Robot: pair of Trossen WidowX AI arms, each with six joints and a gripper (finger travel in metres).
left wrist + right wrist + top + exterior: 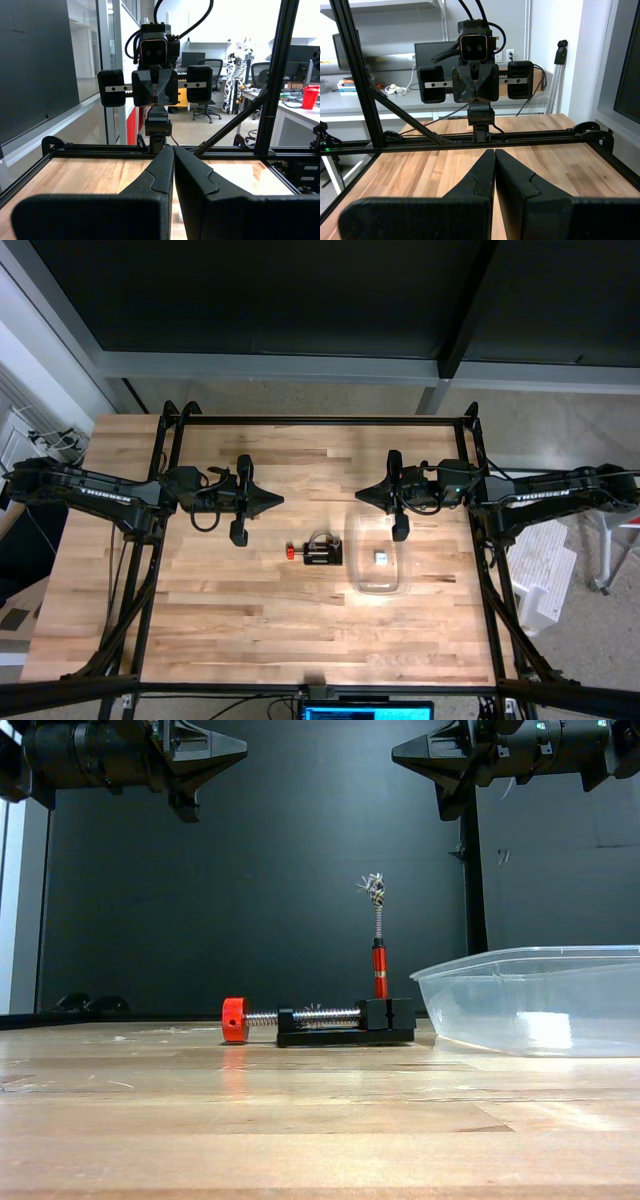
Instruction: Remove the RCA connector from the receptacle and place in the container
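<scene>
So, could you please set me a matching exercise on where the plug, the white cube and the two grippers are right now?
Things:
1. plug
2. white cube
3. left gripper
4. right gripper

Places:
A. lying inside the clear tray
B. shut, high above the table, on the tray's side of the black block
C. standing upright in the black block
D. shut, high above the table, on the side of the block's red knob

Pairs: 1-C, 2-A, 3-D, 4-B.
</scene>
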